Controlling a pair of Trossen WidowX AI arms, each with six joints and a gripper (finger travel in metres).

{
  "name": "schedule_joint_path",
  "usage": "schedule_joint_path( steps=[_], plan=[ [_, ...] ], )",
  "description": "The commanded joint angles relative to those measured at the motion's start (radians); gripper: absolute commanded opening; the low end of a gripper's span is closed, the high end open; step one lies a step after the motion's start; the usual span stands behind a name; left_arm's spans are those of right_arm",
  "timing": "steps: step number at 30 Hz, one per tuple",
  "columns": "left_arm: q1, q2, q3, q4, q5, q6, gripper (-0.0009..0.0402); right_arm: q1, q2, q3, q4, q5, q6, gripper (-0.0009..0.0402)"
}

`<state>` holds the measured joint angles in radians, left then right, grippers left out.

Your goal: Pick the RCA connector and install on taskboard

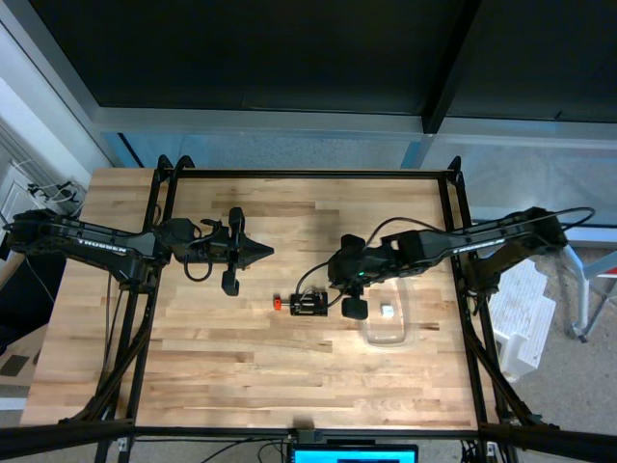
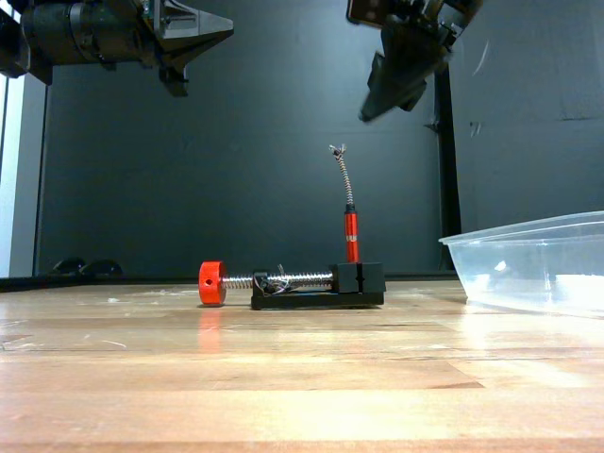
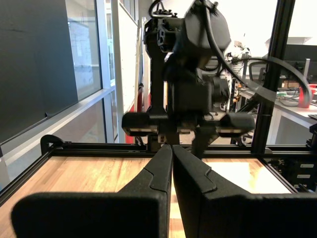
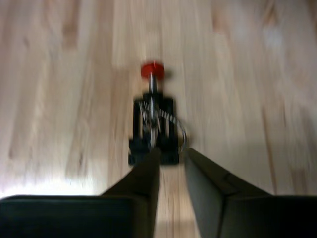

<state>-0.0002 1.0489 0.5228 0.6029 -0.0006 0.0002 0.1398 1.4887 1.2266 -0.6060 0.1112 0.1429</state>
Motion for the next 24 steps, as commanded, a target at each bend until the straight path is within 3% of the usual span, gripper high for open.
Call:
schedule_joint_path(
  steps=[1, 15, 24],
  plan=[
    [0.000, 0.000, 0.000, 0.000, 0.000, 0.000, 0.0000, -0.021, -0.065, -0.057, 0.117, 0.000, -0.013, -0.0005],
    [0.000, 0.000, 0.000, 0.000, 0.000, 0.000, 0.0000, -0.075, -0.322, -0.326, 0.594, -0.008, -0.113, 0.0000],
    [0.000, 0.000, 0.000, 0.000, 0.000, 0.000, 0.0000, -0.109, -0.410, -0.494, 0.864, -0.013, -0.124, 0.0000]
  ],
)
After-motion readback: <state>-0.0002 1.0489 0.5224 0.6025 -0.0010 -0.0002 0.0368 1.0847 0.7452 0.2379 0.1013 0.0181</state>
